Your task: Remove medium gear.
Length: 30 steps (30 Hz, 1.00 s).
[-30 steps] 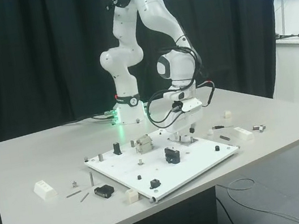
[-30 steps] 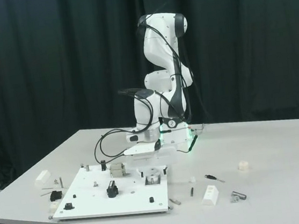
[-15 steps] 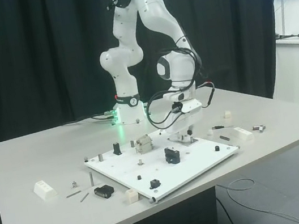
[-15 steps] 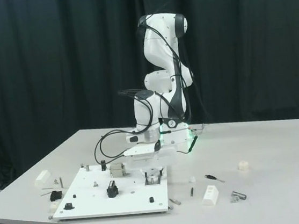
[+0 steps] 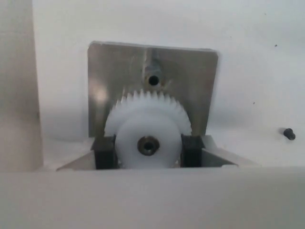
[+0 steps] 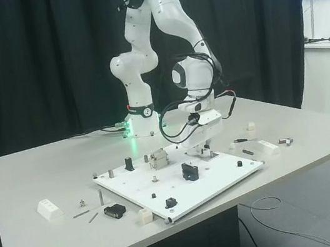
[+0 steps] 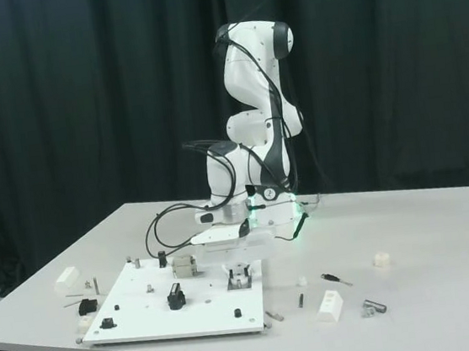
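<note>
Presently catalogued, from the gear outward:

Medium gear: white toothed wheel [image 5: 148,135] with a dark bore at its centre, seen face-on in the wrist view; held between the two black fingertips, one at each flank of its hub.

Gear position: directly over a grey metal plate [image 5: 119,71], which shows a small hole just beyond the gear's teeth; whether the gear touches the plate cannot be told from the wrist view.

Gripper: gripper [image 5: 148,151] closed narrowly on the gear, black pads [image 5: 104,151] pressed against the hub's sides; in the first room view the gripper [image 6: 203,147] hangs just above the board's far edge.

Metal fixture: small grey bracket [image 7: 241,278] on the board's corner nearest the arm's base, right under the hand in the second room view.

Board: white flat panel [image 6: 215,178] lying on the table, carrying several small black parts, among them a black block [image 6: 189,171] near its middle, and a grey metal block [image 6: 158,159] beside the fixture.

Screw: small black screw [image 5: 288,134] lying on the white board, well apart from the gear.

Arm: white arm [image 6: 143,70] bent over from its base, green light [image 6: 127,128] at the foot.

Table: grey table [image 6: 28,178] with loose items off the board, such as a white block [image 6: 49,209], a black part [image 6: 115,210] and thin pins [image 6: 82,213].

Backdrop: black curtain [image 7: 57,102] behind the table.
</note>
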{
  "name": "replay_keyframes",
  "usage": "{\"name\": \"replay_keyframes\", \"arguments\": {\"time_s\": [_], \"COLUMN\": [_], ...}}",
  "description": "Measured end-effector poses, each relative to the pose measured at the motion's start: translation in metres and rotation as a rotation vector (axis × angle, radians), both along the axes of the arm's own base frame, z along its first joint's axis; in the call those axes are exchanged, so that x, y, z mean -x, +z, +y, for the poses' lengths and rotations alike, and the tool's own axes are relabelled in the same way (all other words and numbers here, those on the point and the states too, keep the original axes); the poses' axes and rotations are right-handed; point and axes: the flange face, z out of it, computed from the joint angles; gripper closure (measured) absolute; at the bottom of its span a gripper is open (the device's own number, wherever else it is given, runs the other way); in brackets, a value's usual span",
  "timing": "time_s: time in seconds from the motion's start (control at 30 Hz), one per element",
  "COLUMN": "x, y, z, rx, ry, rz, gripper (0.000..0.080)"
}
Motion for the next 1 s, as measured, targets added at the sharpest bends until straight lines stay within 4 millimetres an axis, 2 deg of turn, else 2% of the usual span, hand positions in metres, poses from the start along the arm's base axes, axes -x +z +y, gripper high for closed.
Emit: {"name": "replay_keyframes", "arguments": {"time_s": [0.43, 1.0], "x": [-0.001, -0.009], "y": [0.004, 0.040], "z": [0.000, -0.002], "rx": [-0.005, -0.030], "ry": [-0.004, -0.005], "rz": [0.004, 0.014], "gripper": [0.0519, 0.0521]}}
